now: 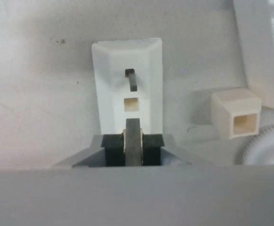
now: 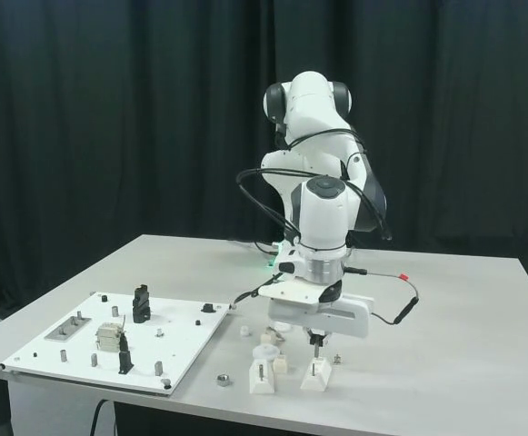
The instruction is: Insert square peg 2.
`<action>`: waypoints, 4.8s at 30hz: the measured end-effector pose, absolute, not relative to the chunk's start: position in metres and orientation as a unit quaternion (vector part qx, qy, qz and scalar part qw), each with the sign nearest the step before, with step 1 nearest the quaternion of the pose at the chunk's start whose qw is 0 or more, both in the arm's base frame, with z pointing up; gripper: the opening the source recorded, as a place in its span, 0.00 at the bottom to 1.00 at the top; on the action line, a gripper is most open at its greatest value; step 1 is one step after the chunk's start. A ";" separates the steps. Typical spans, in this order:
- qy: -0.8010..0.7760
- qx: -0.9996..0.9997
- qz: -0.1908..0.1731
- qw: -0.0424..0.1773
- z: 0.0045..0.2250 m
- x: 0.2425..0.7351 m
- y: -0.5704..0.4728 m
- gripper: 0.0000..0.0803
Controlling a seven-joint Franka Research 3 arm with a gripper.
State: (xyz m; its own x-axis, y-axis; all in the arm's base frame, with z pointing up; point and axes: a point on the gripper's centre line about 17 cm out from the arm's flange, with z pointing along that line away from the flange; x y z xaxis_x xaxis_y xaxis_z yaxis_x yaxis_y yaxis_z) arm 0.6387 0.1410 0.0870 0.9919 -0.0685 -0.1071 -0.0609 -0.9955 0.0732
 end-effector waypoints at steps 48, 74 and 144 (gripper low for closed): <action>-0.037 0.997 -0.045 0.049 0.119 0.660 0.122 0.10; -0.038 0.997 -0.026 0.059 0.148 0.680 0.092 0.10; 0.048 0.983 -0.119 0.129 0.208 0.643 -0.068 0.10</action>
State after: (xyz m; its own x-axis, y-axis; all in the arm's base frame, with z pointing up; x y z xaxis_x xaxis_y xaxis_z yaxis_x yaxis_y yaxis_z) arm 0.6432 -0.0681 0.2075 0.9672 0.0647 -0.2456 0.1257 -0.9622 0.2415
